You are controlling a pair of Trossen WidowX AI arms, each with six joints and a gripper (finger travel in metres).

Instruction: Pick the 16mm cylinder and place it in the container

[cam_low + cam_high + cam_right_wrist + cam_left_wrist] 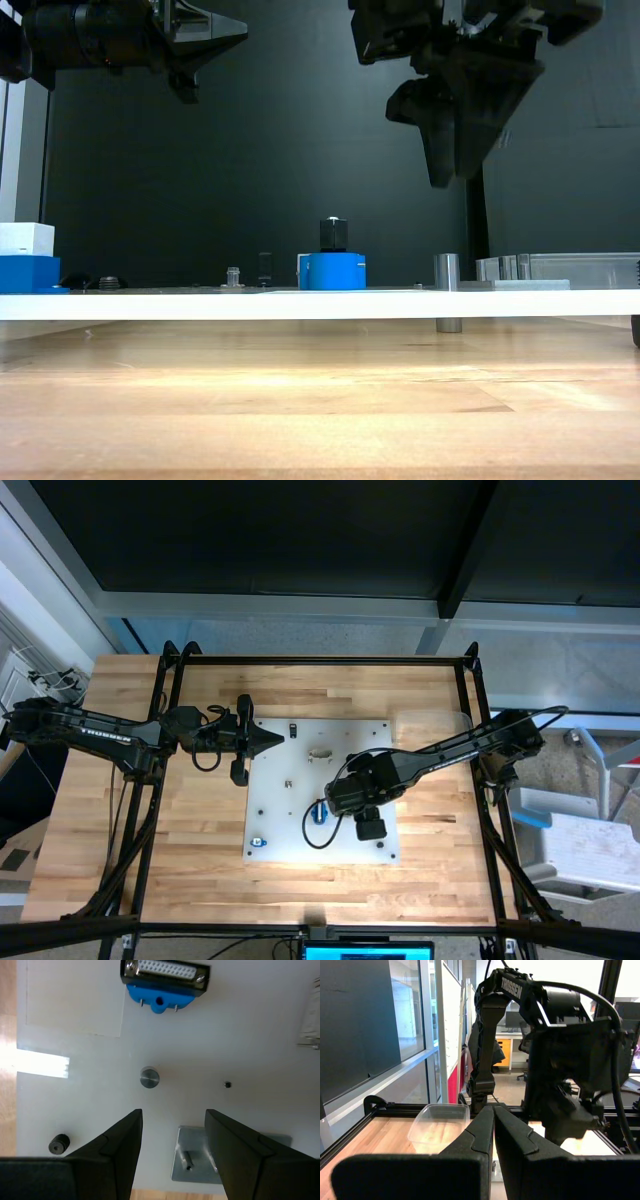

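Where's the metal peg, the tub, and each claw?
16mm cylinder (149, 1077), right wrist view: round top face.
container (442, 1105), left wrist view: far rim.
right gripper (173, 1112), right wrist view: open gap, above board (260, 1035).
left gripper (493, 1108), left wrist view: shut tips, held aloft.

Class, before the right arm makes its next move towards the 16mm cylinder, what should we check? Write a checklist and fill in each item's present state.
1. Right end effector open: ok, fingers spread.
2. 16mm cylinder upright and free: ok, it stands alone on the white board.
3. Fingers around the cylinder: not ok; the low view shows the end effector high above it.
4. Grey block apart from the cylinder: ok.
5. Container open-topped: ok.
6. Left end effector out of the way: ok, shut, held high by the board's left edge.
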